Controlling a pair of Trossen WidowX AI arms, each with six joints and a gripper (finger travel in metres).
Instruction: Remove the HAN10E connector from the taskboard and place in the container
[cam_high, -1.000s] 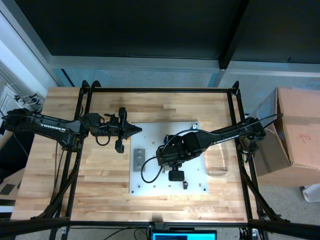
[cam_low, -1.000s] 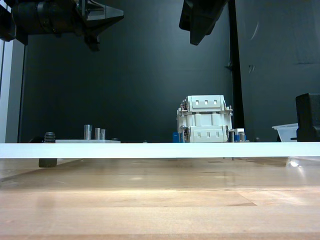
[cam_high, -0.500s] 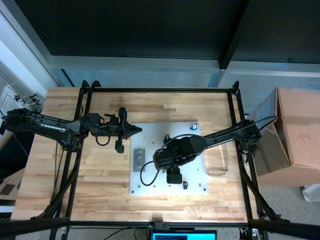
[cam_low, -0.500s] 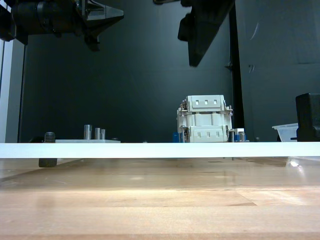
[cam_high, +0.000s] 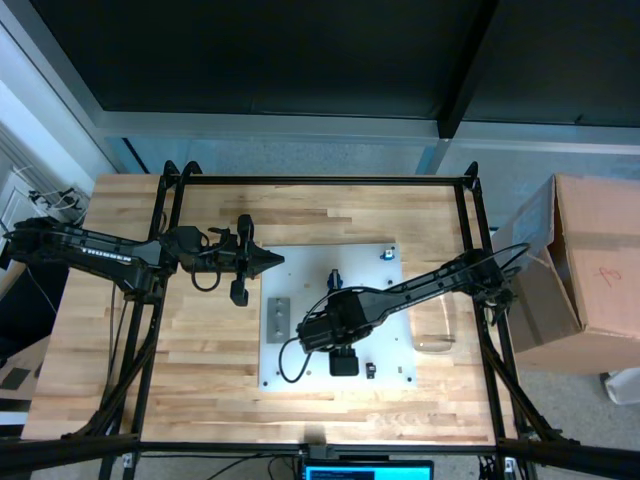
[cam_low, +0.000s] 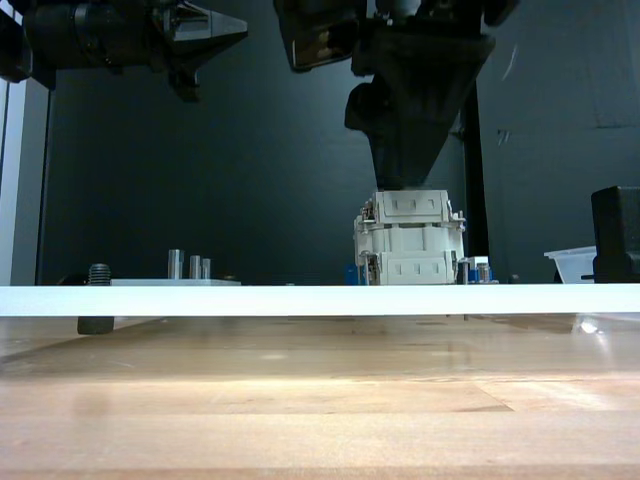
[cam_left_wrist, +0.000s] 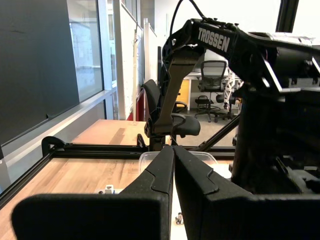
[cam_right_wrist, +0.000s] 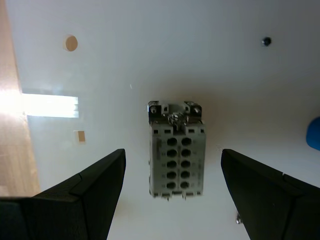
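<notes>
The beige HAN10E connector (cam_low: 408, 240) sits upright in its seat on the white taskboard (cam_high: 390, 352). My right gripper (cam_low: 405, 186) hangs just above it, and in the high view the arm hides the connector. In the right wrist view the connector (cam_right_wrist: 175, 150) shows its two rows of holes between the open gripper (cam_right_wrist: 172, 156), whose fingers (cam_right_wrist: 95, 190) stand well clear of its sides. My left gripper (cam_high: 275, 259) is shut and empty, high over the board's left edge, also seen in the left wrist view (cam_left_wrist: 173, 150).
A clear plastic container (cam_high: 437, 325) stands right of the board on the wooden table. A grey block with metal pegs (cam_high: 277, 318) sits on the board's left part. A small blue part (cam_high: 335, 277) is behind the connector. A cardboard box (cam_high: 590, 270) stands off the table's right.
My right gripper has opened wide and come down, moving toward the near left until it hangs just over the connector. The connector and left arm have not moved.
</notes>
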